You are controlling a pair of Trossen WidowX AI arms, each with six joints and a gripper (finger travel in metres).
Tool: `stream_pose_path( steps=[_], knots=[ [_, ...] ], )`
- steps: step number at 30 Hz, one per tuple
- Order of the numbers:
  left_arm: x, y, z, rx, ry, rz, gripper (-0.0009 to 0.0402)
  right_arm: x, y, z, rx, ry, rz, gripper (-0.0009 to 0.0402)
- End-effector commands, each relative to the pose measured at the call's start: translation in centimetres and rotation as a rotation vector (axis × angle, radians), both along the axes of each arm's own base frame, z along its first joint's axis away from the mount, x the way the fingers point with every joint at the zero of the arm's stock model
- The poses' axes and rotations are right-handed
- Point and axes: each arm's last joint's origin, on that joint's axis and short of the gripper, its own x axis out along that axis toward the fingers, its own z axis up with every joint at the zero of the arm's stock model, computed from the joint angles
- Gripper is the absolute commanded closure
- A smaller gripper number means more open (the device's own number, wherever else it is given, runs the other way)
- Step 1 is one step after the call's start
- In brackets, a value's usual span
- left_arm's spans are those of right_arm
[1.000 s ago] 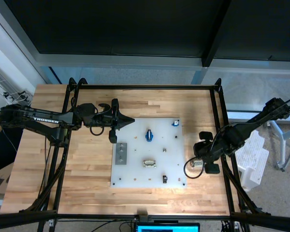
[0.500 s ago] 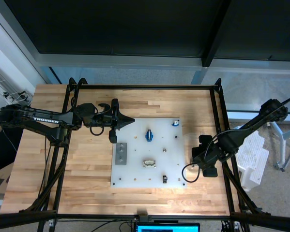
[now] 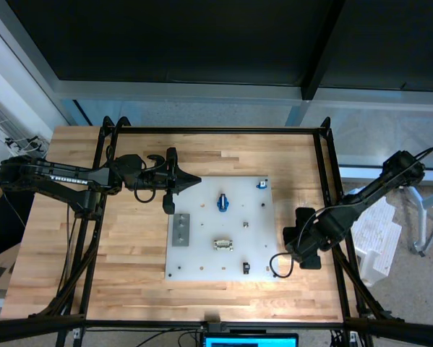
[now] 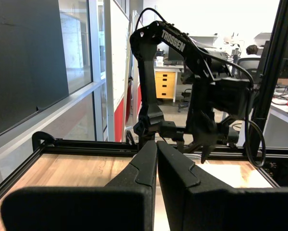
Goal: Pick the HAN10E connector and install on the hub
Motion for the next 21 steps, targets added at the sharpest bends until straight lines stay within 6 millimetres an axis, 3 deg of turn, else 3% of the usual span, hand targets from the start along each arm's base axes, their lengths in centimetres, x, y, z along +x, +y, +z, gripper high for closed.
stream_pose_path(
  steps=[1, 21],
  knots=[
    [0.0, 0.0, 0.0, 0.000, -0.001, 0.000, 0.0393, 0.1, 0.2, -0.7, 0.005, -0.008, 0.004, 0.0129],
    [0.0, 0.0, 0.0, 0.000, 0.000, 0.000, 0.0393, -0.3, -0.1, -3.3, 0.017, -0.026, 0.003, 0.0142]
  ],
)
